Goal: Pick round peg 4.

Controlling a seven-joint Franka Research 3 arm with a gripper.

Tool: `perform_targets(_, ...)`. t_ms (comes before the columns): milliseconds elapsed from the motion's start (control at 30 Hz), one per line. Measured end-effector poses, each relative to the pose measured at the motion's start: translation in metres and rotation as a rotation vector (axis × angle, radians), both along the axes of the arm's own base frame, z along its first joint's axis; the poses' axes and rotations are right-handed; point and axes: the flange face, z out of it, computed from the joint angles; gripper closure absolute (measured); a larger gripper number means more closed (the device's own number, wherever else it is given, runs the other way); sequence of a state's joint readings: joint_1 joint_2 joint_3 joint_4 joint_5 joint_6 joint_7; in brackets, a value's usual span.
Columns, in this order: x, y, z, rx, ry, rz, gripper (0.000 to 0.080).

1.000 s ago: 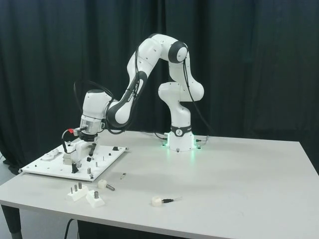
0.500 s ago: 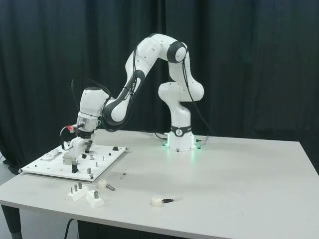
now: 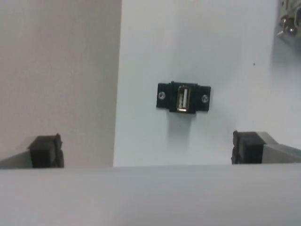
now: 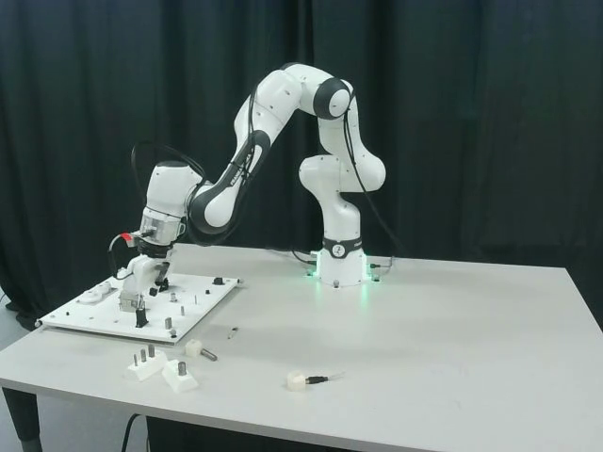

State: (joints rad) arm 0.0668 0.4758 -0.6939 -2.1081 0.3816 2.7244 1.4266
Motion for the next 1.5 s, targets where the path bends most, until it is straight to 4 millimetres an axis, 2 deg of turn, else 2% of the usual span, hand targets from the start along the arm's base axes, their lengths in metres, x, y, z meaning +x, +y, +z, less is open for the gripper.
perform_targets(467, 0.0, -0.009, 0.008, -0.015, -0.002, 0.022, 0.0003)
perform_targets(733, 0.006, -0.008, 0.014, -0.03, 0.024, 0.152, 0.0003)
perform_targets(967, 0.024, 0.001, 0.023, -0.017, 0.05, 0.282, 0.0003)
perform_targets(1500, 0.079, 0.038, 0.049, -0.026, 0.099, 0.712, 0.0003)
